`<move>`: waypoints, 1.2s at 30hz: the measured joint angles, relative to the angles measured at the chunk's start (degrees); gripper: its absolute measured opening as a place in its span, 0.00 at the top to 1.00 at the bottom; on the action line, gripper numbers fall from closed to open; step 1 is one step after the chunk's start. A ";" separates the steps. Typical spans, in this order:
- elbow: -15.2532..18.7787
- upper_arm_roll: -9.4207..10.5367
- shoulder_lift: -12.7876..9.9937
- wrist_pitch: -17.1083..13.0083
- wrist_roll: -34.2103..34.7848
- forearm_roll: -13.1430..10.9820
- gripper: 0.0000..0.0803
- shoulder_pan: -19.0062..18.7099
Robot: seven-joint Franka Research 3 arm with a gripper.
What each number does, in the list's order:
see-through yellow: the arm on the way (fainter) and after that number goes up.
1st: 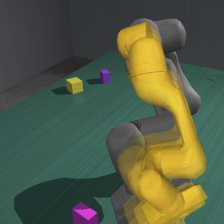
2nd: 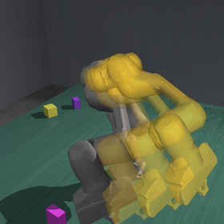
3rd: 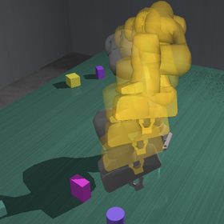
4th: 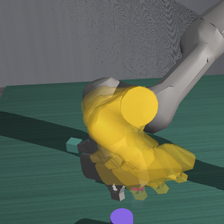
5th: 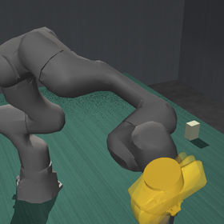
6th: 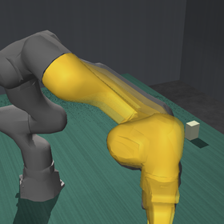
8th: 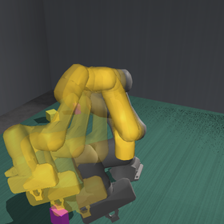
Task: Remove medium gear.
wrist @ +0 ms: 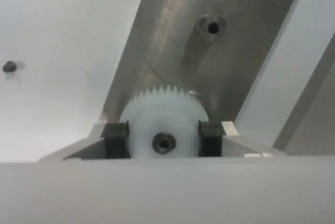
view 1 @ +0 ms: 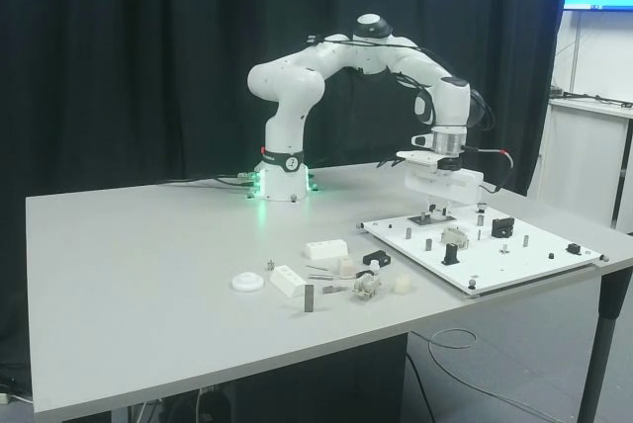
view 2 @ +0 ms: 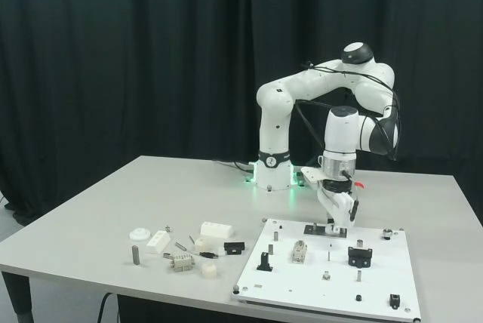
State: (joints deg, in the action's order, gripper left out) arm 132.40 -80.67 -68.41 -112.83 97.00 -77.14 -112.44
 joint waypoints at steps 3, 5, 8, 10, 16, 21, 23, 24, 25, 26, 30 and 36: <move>-0.01 -0.03 0.01 0.00 0.00 0.00 0.65 0.00; 0.00 -0.05 0.01 0.01 0.00 0.01 0.65 -0.01; -0.01 -0.07 0.02 0.03 0.00 0.05 0.65 -0.02; -0.01 -0.07 0.03 0.03 0.00 0.06 0.65 -0.02; -0.01 -0.10 0.03 0.07 0.00 0.14 0.65 -0.03; -0.01 -0.10 0.03 0.07 0.00 0.17 0.65 -0.04; -0.01 -0.10 0.03 0.07 0.00 0.18 0.65 -0.04; -0.01 -0.10 0.03 0.07 0.00 0.19 0.65 -0.04; -0.01 -0.10 0.03 0.07 0.00 0.20 0.65 -0.05; -0.01 -0.10 0.03 0.07 -0.01 0.20 0.65 -0.05; -0.01 -0.14 0.03 0.07 -0.50 0.20 0.65 -0.06; 0.00 -0.17 0.04 0.07 -1.23 0.20 0.65 -0.06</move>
State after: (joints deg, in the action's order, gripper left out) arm 132.40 -80.84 -68.37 -112.76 95.76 -76.93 -112.49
